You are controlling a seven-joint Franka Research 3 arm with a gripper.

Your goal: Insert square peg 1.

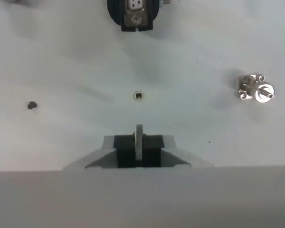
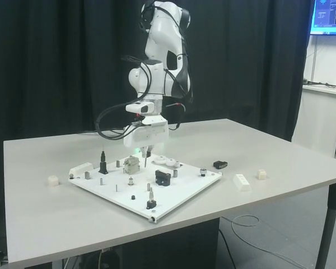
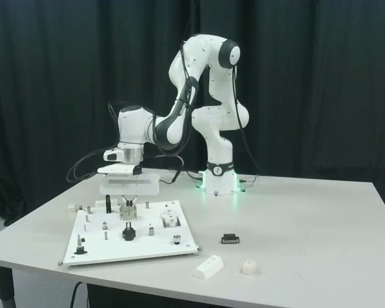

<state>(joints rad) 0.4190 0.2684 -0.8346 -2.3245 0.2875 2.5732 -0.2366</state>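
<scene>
In the wrist view my gripper [image 1: 139, 142] is shut on a thin grey square peg [image 1: 139, 135] that sticks out past the black fingers [image 1: 124, 151]. A small square hole [image 1: 139, 95] with a pale ring lies in the white board [image 1: 76, 71] a short way beyond the peg's tip. In the first room view the gripper [image 2: 147, 152] hangs just above the white board [image 2: 179, 193], near its back edge. In the second room view the gripper [image 3: 128, 200] points straight down over the board [image 3: 160, 247].
A black-framed connector socket [image 1: 134, 14], a metal screw fitting [image 1: 255, 88] and a small black stud [image 1: 32, 105] sit around the hole. Several posts and fixtures stand on the board. Off the board lie white blocks [image 2: 241, 181] [image 2: 261, 174] [image 2: 54, 180] and a black part [image 2: 220, 164].
</scene>
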